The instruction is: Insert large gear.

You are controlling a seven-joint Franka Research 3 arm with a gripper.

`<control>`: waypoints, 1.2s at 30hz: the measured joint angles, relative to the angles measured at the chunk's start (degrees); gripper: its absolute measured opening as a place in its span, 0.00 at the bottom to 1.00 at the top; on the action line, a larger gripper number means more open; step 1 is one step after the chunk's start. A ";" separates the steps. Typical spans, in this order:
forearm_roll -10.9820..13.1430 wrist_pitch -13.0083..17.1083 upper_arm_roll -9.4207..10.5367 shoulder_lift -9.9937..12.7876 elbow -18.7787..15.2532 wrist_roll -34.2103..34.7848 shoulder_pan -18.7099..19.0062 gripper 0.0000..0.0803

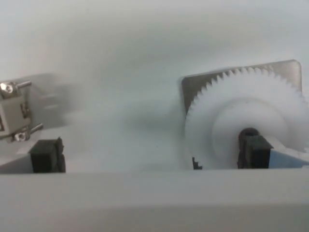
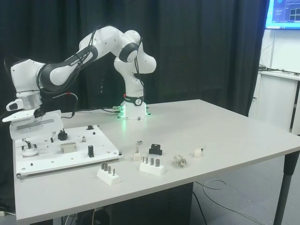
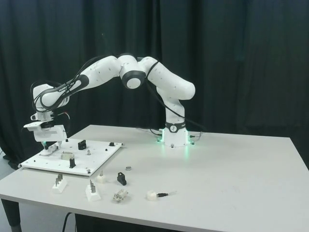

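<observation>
— Black curtains behind, grey table [image 2: 225, 136] in front. What does the first room view give?
— The white arm [image 2: 93, 44] reaches to the white board [image 2: 70, 157] at the table's end; its gripper [image 2: 28, 140] hangs low over the board's far corner, above the gear [image 2: 29, 151].

— And the second room view?
— Same corner: gripper [image 3: 46, 144] just above the board [image 3: 96, 154], with small fixtures scattered on the table near the front edge.

— The wrist view?
— The gear [image 1: 246, 121] lies flat on a grey plate [image 1: 285, 72], axis upright, teeth all round. The fingers [image 1: 253, 151] stand wide apart, one at the gear's hub, the other well clear; they hold nothing.
</observation>
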 joint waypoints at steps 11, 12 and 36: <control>0.05 0.54 0.12 -0.01 -0.34 -0.52 0.02 1.00; 0.05 0.54 0.12 -0.01 -0.34 -0.54 0.02 1.00; 0.04 1.21 0.02 -0.88 -0.40 -3.61 0.06 1.00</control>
